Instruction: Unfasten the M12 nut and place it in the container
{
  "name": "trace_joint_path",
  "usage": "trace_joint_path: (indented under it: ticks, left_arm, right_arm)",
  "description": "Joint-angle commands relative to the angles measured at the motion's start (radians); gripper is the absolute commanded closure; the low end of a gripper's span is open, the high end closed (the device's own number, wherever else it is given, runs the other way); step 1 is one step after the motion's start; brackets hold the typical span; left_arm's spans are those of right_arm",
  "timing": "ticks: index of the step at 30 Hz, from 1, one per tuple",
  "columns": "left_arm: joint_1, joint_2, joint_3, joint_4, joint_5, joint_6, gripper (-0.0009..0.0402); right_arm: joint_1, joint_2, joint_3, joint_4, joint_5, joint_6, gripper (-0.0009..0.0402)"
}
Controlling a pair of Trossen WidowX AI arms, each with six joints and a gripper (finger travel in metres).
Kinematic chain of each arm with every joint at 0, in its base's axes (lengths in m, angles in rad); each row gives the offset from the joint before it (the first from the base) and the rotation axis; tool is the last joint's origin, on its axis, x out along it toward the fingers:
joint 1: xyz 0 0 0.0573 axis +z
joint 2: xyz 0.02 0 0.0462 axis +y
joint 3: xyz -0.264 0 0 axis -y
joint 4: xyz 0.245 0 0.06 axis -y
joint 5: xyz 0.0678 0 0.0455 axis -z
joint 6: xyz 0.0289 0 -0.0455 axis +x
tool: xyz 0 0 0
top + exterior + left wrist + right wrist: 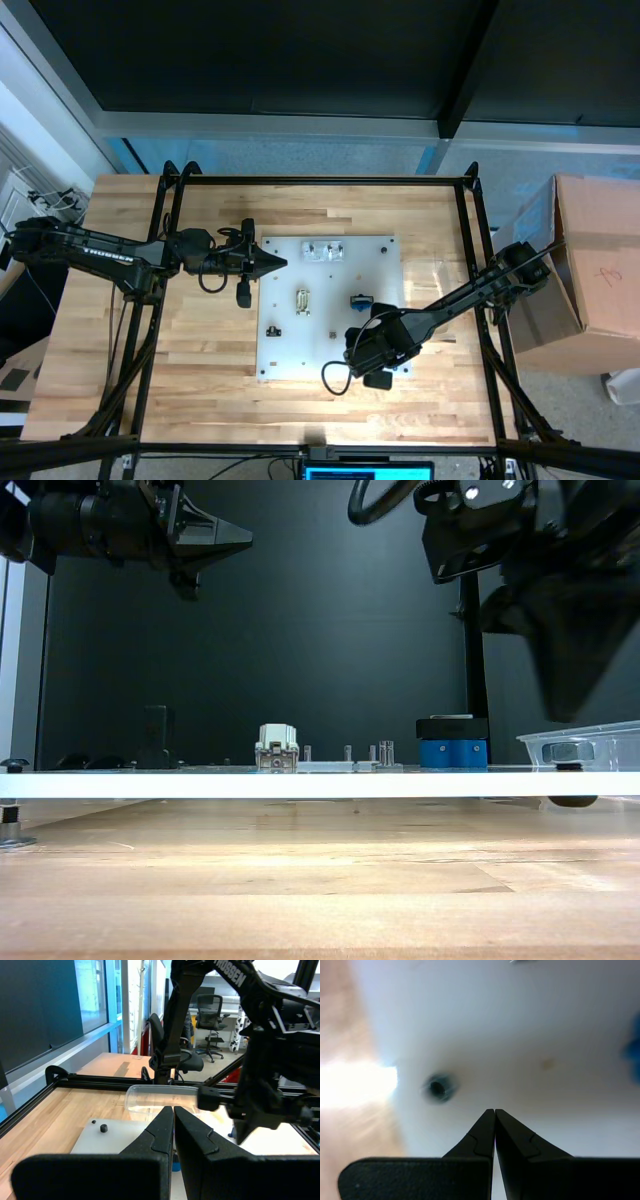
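**M12 nut (438, 1087): expect small, rigid, slick metal; grip across opposite flats.**
It lies beneath the right hand (494, 1110), which is closed and empty over the board's (300, 350) near right; whether the nut is threaded on, cannot tell. Left hand (173, 1108) is closed, raised at the board's left edge.

A robotics lab: office chairs (209, 1015) behind a metal-framed wooden workbench (200, 400), cardboard box (600, 270) beside.

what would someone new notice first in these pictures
The two black arms stand out: the right gripper hangs over the near right part of the white board, fingers shut on nothing, and the left gripper hovers near the board's left edge, fingers also shut. On the board below the right gripper is a blurred ring, likely the nut; whether it sits on its stud I cannot tell. A clear container stands to the board's right.
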Motion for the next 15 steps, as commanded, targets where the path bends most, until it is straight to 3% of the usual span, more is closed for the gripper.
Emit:
trace_joint_path:
  ticks: [1, 3, 10, 15]
  left_arm:
    - [0.0, 0.0, 0.0, 0.003, 0.0, 0.0, 0.0393]
    - [0.0, 0.0, 0.0, 0.001, 0.0, 0.0, 0.0393]
    - [0.0, 0.0, 0.0, 0.003, 0.0, 0.0, 0.0393]
    - [0.0, 0.0, 0.0, 0.001, 0.0, 0.0, 0.0393]
  right_arm:
    - [0.002, 0.001, 0.004, 0.056, -0.123, -0.005, 0.0393]
    - [0.003, 0.011, 0.003, 0.09, -0.144, -0.008, 0.0393]
    - [0.006, 0.071, 0.002, 0.149, -0.142, -0.008, 0.0394]
    - [0.006, 0.074, 0.002, 0.146, -0.1, -0.006, 0.0393]
